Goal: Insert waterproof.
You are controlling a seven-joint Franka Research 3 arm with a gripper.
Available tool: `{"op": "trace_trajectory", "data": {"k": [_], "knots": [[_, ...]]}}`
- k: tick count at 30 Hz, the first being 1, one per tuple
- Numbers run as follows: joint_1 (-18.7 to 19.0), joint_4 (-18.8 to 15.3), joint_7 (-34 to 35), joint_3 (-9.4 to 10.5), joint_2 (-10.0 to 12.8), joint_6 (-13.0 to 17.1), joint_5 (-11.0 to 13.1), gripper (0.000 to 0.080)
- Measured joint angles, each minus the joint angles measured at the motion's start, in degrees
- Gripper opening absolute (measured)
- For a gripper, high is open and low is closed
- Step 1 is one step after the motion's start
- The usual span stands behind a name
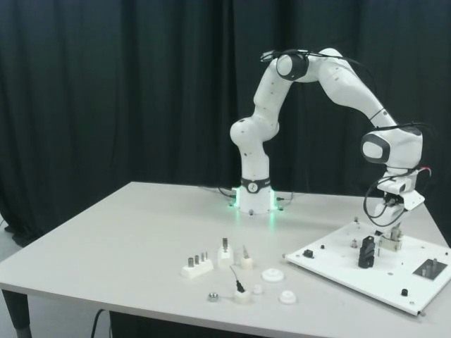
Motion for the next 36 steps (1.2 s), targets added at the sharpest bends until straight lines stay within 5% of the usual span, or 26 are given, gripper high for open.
{"op": "trace_trajectory", "data": {"k": [36], "knots": [[0.6, -0.4, -1.1, -0.79, 0.0, 0.4, 0.3, 0.0317]]}}
